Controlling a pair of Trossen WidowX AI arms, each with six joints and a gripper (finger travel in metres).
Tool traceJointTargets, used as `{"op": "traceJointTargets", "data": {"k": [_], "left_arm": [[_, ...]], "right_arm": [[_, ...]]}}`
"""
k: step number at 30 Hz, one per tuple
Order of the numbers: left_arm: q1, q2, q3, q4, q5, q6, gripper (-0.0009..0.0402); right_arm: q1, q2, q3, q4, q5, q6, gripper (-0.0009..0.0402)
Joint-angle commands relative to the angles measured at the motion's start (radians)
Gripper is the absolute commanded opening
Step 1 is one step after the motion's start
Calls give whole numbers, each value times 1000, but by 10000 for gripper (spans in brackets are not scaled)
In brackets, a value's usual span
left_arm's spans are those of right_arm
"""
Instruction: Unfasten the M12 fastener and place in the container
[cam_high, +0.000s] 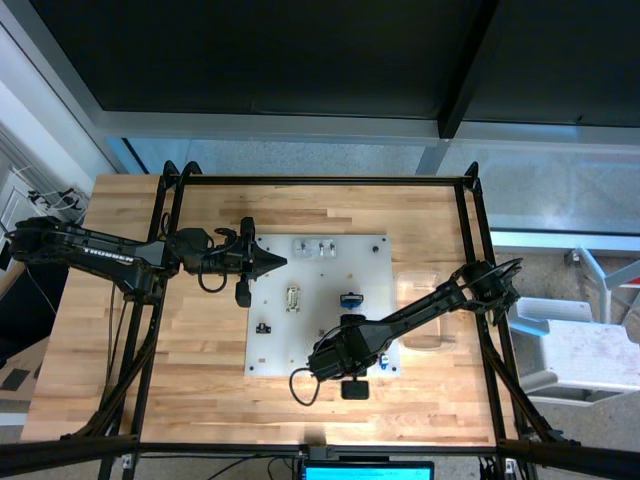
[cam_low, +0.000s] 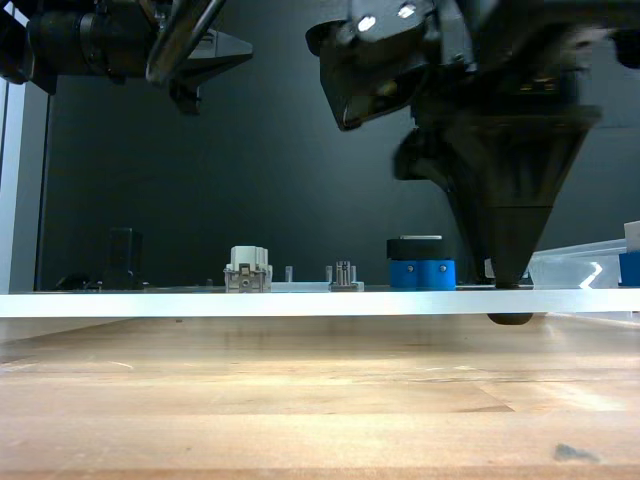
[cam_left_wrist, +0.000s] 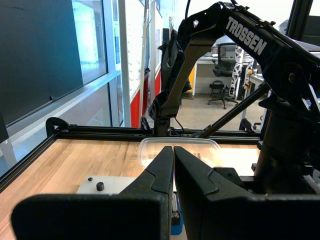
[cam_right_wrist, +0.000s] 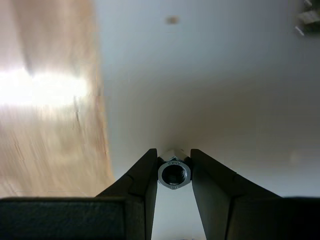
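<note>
The small silver nut (cam_right_wrist: 174, 174) sits pinched between the two black fingers of my right gripper (cam_right_wrist: 174, 170), just over the white board (cam_right_wrist: 225, 90). Whether it is still on its stud I cannot tell; the stud is hidden. In the low view the right gripper (cam_low: 512, 278) points straight down, its tip touching the board (cam_low: 300, 300) near its near right edge. From above, the right gripper (cam_high: 380, 358) covers that spot. The clear container (cam_high: 425, 312) lies right of the board and looks empty. My left gripper (cam_high: 272, 262) hangs shut above the board's far left edge, holding nothing.
On the board stand a blue block (cam_high: 350, 299), a grey connector (cam_high: 293, 300) and a small black part (cam_high: 263, 327). Black frame rails (cam_high: 320, 180) run around the wooden table (cam_high: 180, 360). The right arm (cam_high: 440, 300) crosses over the container's near edge.
</note>
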Motion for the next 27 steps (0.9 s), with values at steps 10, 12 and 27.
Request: {"op": "traceJointTargets", "data": {"k": [10,12,27], "left_arm": [[0,0,0,0,0,0,0],[0,0,0,0,0,0,0],[0,0,0,0,0,0,0]], "right_arm": [[0,-12,1,-6,2,-494,39],[0,-20,1,-6,2,-518,39],[-4,-159,0,-70,2,-513,39]]}}
